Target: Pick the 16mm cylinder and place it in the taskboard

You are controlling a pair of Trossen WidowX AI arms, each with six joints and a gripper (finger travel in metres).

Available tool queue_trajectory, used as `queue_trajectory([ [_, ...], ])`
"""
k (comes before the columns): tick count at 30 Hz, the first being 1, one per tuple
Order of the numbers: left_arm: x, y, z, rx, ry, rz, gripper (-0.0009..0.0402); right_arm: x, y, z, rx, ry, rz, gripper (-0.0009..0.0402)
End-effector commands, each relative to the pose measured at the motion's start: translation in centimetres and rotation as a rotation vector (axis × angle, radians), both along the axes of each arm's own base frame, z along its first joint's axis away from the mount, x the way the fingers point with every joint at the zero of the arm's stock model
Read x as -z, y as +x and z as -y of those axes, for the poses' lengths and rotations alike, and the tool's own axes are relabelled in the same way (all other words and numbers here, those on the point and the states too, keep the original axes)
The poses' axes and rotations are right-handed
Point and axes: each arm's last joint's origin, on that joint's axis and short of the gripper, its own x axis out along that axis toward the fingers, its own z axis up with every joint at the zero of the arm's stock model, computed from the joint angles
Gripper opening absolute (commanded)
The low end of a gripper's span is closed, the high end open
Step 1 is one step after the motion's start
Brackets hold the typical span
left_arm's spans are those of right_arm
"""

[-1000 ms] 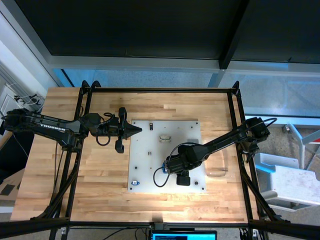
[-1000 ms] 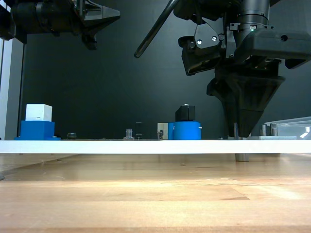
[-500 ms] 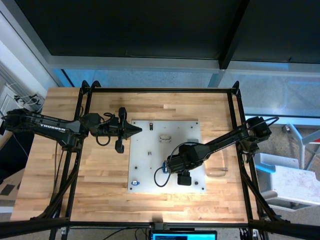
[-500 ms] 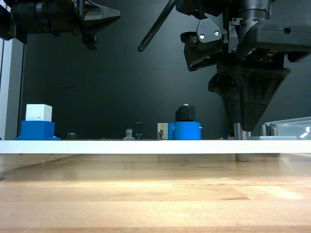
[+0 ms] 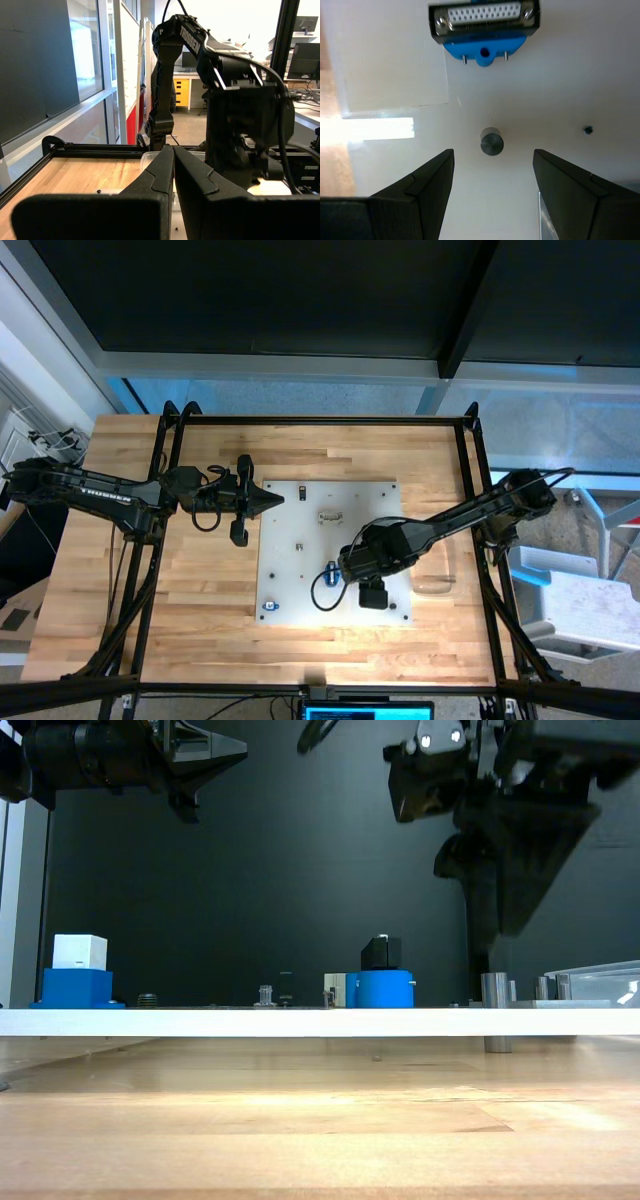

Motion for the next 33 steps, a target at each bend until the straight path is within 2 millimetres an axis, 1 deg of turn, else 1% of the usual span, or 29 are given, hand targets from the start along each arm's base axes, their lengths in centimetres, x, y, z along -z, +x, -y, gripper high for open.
queue_trajectory([
  [1, 0.0, 0.0, 0.0, 0.000, 0.000, 0.000, 0.0000, -0.8, -0.5, 0.1, -0.001, 0.004, 0.012, 0.0220],
  [6, 0.0, 0.0, 0.0, 0.000, 0.000, 0.000, 0.0000, -2.0, -1.4, 0.5, -0.002, 0.005, 0.016, 0.0220],
  [17, 0.0, 0.0, 0.0, 0.000, 0.000, 0.000, 0.0000, -4.8, -3.1, 1.1, -0.004, 0.030, 0.086, 0.0220],
  [20, 0.0, 0.0, 0.0, 0.000, 0.000, 0.000, 0.0000, -5.1, -3.3, 1.1, -0.004, 0.034, 0.098, 0.0220],
  [33, 0.0, 0.0, 0.0, 0.000, 0.000, 0.000, 0.0000, -5.1, -3.3, 1.1, -0.004, 0.034, 0.099, 0.0220],
])
